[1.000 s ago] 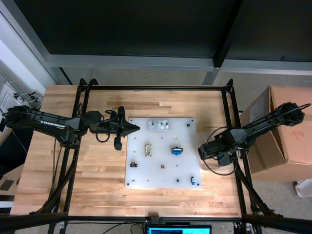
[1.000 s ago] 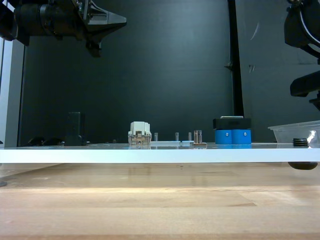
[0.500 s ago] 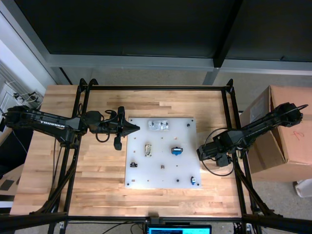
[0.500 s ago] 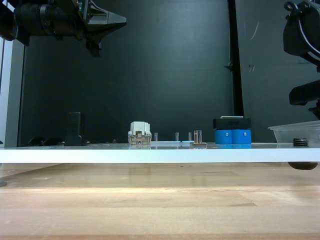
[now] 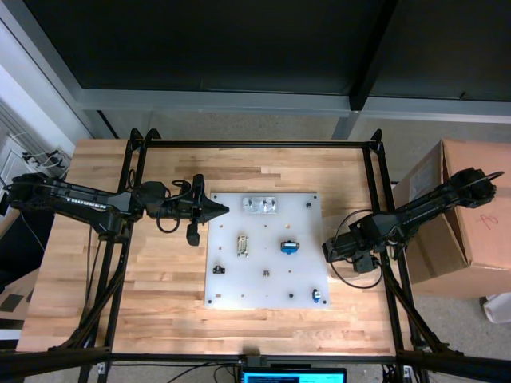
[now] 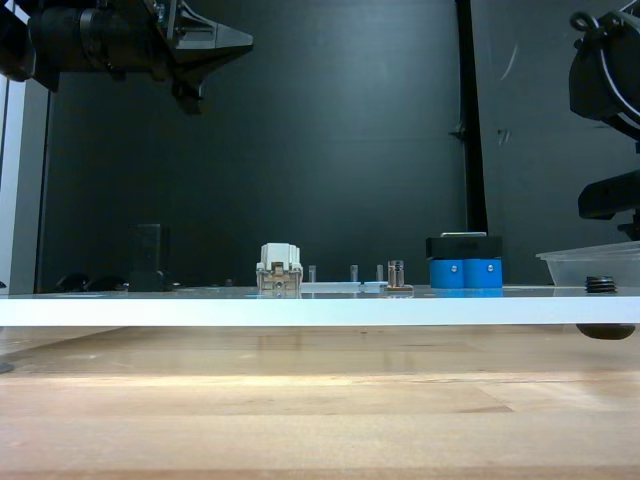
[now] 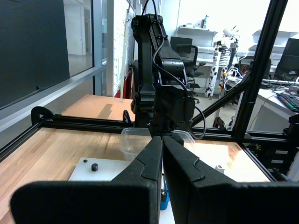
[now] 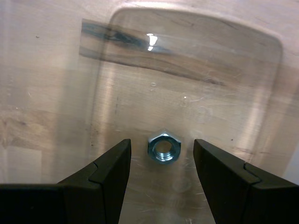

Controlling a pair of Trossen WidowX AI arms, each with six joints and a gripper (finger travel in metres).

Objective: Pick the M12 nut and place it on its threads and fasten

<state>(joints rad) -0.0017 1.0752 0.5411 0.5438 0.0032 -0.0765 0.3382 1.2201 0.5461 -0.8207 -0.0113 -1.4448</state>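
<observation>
R gripper (image 8: 160, 145) open, empty, straddling nut (image 8: 164, 149) flat in tray (image 8: 108, 70), prob. hard, slick, so pinch flats; L gripper (image 7: 162, 140) closed, empty, far left of tray.

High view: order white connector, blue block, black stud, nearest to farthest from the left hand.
1. white connector, left of centre, nearest the left hand, raised at left.
2. blue block, right of centre.
3. black stud, near right edge.
The right hand, open, hovers over the nut in the clear tray.
</observation>
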